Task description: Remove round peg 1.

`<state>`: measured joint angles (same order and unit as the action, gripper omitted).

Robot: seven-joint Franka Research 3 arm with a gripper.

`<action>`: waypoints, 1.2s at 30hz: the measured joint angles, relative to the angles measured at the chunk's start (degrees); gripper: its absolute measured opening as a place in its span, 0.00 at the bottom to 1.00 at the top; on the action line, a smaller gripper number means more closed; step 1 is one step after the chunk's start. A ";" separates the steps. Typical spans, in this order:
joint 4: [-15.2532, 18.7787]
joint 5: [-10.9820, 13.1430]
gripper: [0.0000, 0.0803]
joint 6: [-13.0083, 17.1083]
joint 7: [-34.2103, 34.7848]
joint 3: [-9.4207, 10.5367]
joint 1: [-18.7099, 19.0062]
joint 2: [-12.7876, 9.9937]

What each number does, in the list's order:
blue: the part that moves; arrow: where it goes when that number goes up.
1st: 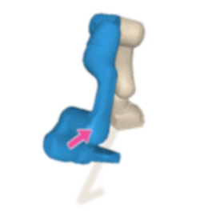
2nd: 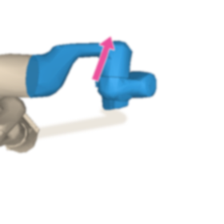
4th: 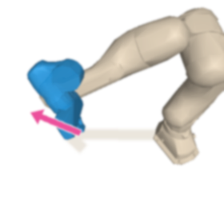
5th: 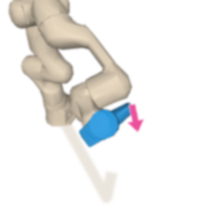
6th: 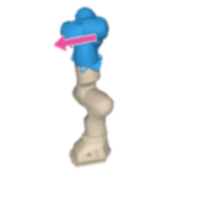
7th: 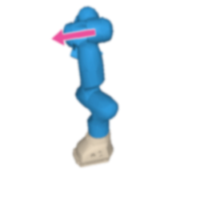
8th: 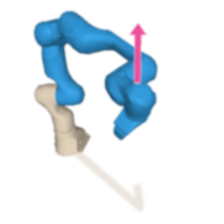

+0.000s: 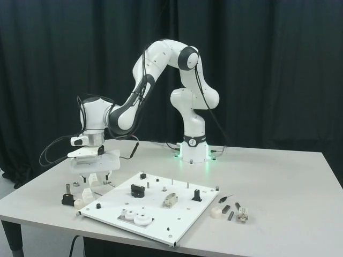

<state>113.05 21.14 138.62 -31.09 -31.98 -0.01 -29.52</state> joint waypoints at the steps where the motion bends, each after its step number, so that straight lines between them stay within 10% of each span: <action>1: -0.09 0.00 1.00 -0.11 0.00 -0.01 0.00 0.02; 36: -2.72 -0.03 1.00 -10.61 7.09 -0.04 1.93 2.82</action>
<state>110.33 21.10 128.01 -24.00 -32.02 1.92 -26.70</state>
